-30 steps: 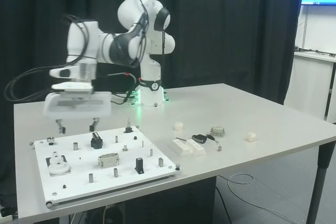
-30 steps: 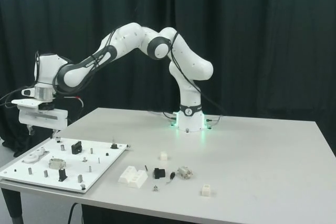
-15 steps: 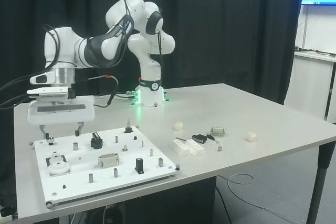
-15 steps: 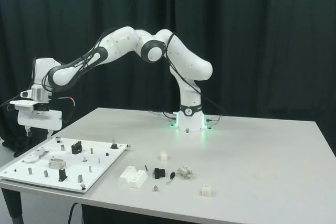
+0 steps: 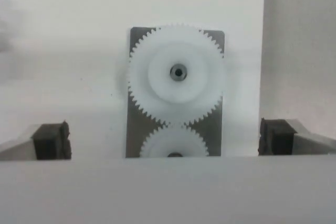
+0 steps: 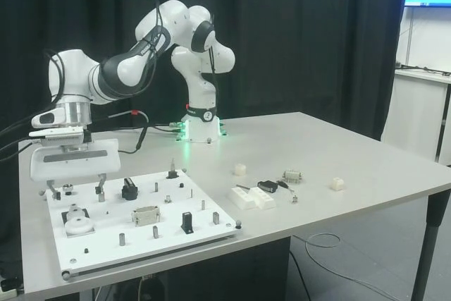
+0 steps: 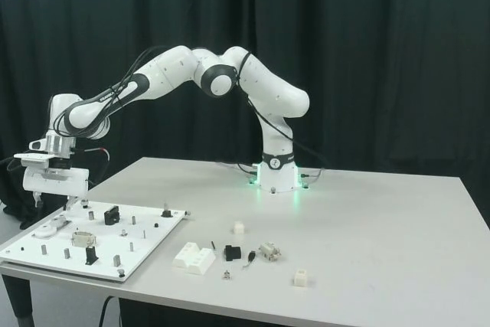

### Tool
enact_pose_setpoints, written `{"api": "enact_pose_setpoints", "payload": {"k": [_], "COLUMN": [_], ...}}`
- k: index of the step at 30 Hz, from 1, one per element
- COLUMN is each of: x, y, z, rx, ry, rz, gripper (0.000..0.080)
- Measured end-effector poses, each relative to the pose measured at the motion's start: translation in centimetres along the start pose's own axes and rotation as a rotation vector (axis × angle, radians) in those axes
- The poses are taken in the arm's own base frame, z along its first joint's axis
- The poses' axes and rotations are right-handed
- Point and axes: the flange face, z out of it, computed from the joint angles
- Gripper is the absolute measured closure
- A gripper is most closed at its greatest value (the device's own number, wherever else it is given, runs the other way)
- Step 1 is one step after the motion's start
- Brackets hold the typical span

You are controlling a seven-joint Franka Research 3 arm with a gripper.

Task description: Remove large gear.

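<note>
Wrist view: large gear (image 5: 177, 73) seated on grey plate (image 5: 135, 129), meshed with small gear (image 5: 173, 141) beside it, near corner of white board (image 6: 141, 234) on bench (image 6: 338, 149). Jaws (image 5: 164, 142) spread wide, empty, fingertips (image 5: 50, 141) flanking gears. Arm has swung across board within last second and lowered over gear corner. Approach appears nearly complete; descent and closing on gear remain.

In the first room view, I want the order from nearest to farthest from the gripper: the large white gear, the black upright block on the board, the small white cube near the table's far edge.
1. Large white gear: on the white board, almost under the gripper.
2. Black upright block: near the board's front, toward its other end.
3. Small white cube: off the board, on the grey table, far across from the gripper.
</note>
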Motion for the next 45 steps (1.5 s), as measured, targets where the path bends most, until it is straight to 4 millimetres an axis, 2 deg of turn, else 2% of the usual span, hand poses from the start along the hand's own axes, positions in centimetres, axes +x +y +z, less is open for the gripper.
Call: {"api": "enact_pose_setpoints", "payload": {"k": [11,25,45], "x": [-0.2,0.0,0.0], "y": [0.4,0.0,-0.2], "z": [2.0,3.9,5.0], "rx": [0.030,0.056,0.063], "ry": [0.019,0.028,0.037], "rz": [-0.026,-0.015,-0.011], "gripper": [0.0003,0.0003,0.0003]}}
